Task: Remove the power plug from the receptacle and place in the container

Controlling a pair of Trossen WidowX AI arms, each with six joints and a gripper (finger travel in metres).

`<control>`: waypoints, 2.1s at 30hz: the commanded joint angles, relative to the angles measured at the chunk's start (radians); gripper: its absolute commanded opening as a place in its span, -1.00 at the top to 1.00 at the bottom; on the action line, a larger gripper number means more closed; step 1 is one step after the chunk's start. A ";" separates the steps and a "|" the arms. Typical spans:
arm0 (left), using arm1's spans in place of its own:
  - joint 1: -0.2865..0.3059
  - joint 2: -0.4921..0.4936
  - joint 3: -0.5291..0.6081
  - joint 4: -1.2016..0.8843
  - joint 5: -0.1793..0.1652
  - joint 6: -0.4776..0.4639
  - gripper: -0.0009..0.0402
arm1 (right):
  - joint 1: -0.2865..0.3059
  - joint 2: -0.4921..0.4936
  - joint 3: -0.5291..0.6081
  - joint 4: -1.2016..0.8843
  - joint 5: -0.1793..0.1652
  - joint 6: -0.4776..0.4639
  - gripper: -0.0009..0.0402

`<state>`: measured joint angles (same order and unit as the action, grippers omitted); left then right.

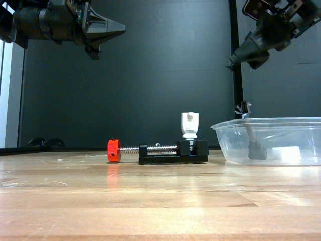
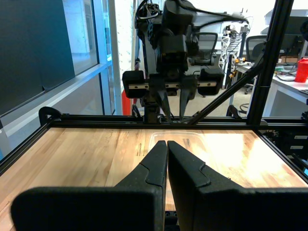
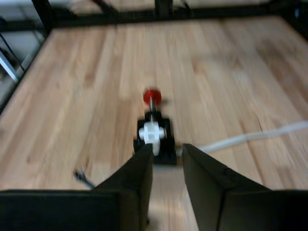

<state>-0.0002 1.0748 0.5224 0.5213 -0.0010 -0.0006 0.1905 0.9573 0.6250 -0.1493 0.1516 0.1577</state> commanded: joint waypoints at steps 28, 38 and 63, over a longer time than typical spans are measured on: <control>0.000 0.000 0.000 0.000 0.000 0.000 0.96 | -0.204 0.036 -0.080 0.584 -0.156 -0.164 0.96; 0.000 0.000 0.000 0.000 0.000 0.000 0.96 | -0.209 0.089 -0.093 0.661 -0.179 -0.143 0.96; 0.000 0.000 0.000 0.000 0.000 0.000 0.96 | -0.211 0.092 -0.126 0.703 -0.196 -0.088 0.96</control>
<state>-0.0002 1.0748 0.5228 0.5213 -0.0010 -0.0002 -0.0200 1.0492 0.4992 0.5526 -0.0456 0.0700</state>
